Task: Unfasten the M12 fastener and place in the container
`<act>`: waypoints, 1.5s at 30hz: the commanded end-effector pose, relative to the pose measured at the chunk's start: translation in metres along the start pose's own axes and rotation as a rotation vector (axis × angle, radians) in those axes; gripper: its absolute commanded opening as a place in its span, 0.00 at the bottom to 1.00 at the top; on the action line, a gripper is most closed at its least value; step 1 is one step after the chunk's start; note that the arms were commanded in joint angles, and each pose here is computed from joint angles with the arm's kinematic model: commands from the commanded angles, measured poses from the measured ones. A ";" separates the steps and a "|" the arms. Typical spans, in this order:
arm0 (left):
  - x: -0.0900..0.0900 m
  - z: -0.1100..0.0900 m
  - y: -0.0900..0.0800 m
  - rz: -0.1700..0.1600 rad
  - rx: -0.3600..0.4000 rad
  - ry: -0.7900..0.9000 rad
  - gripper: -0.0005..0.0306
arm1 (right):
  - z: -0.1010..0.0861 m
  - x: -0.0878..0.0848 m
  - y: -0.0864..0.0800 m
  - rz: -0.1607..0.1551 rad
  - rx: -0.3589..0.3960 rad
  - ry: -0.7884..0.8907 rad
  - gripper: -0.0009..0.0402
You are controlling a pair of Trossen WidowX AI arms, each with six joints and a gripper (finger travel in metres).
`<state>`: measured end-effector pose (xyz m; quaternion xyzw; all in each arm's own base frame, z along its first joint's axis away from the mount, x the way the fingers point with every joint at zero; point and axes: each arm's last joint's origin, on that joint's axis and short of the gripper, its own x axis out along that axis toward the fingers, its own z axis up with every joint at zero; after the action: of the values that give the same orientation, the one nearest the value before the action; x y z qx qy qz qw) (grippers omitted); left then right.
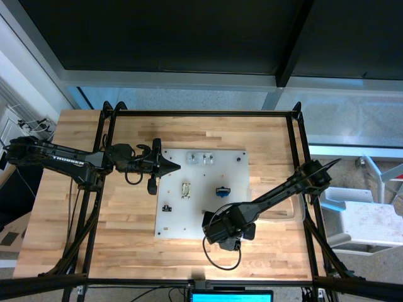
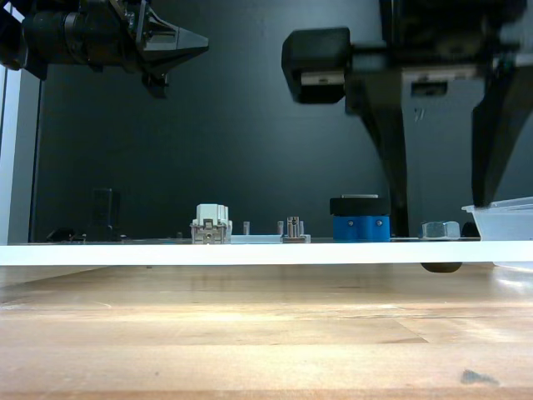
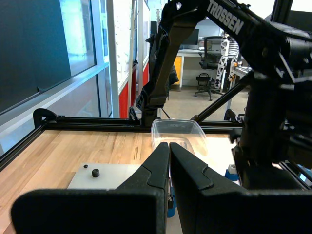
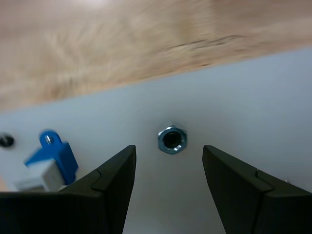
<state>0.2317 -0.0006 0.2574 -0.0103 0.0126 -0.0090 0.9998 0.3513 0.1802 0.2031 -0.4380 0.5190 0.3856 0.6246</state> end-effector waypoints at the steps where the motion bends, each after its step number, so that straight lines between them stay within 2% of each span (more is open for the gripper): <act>1: 0.000 0.000 0.000 0.000 0.000 0.000 0.02 | 0.000 -0.009 0.000 -0.015 0.311 -0.022 0.49; 3: 0.000 0.000 0.000 0.000 0.000 0.000 0.02 | -0.001 -0.012 0.000 -0.017 0.531 -0.032 0.48; 7: 0.000 0.000 0.000 0.000 0.000 0.000 0.02 | 0.000 -0.017 0.002 -0.013 0.873 -0.050 0.40; 10: 0.000 0.000 0.000 0.000 0.000 0.000 0.02 | 0.001 -0.019 0.004 0.023 1.014 -0.067 0.29; 12: 0.000 0.000 0.000 0.000 0.000 0.000 0.02 | 0.001 -0.018 0.005 0.041 1.072 -0.076 0.20; 16: 0.000 0.000 0.000 0.000 0.000 0.000 0.02 | 0.002 -0.017 0.007 0.045 1.141 -0.080 0.01; 18: 0.000 0.000 0.000 0.000 0.000 0.000 0.02 | 0.003 -0.015 0.007 0.044 1.174 -0.090 0.04; 24: 0.000 0.000 0.000 0.000 0.000 0.000 0.02 | 0.000 0.001 0.011 0.046 1.244 -0.106 0.02; 30: 0.000 0.000 0.000 0.000 0.000 0.000 0.02 | 0.000 0.011 0.014 0.088 1.251 -0.137 0.02; 32: 0.000 0.000 0.000 0.000 0.000 0.000 0.02 | 0.000 0.014 0.015 0.094 1.254 -0.135 0.02; 40: 0.000 0.000 0.000 0.000 0.000 0.000 0.02 | -0.002 0.018 0.017 0.089 1.253 -0.126 0.02; 45: 0.000 0.000 0.000 0.000 0.000 0.000 0.02 | -0.005 0.021 0.018 0.066 1.255 -0.109 0.02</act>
<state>0.2317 -0.0006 0.2574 -0.0103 0.0126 -0.0090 0.9998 0.3367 0.1828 0.1808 0.0514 0.6256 0.0514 0.7767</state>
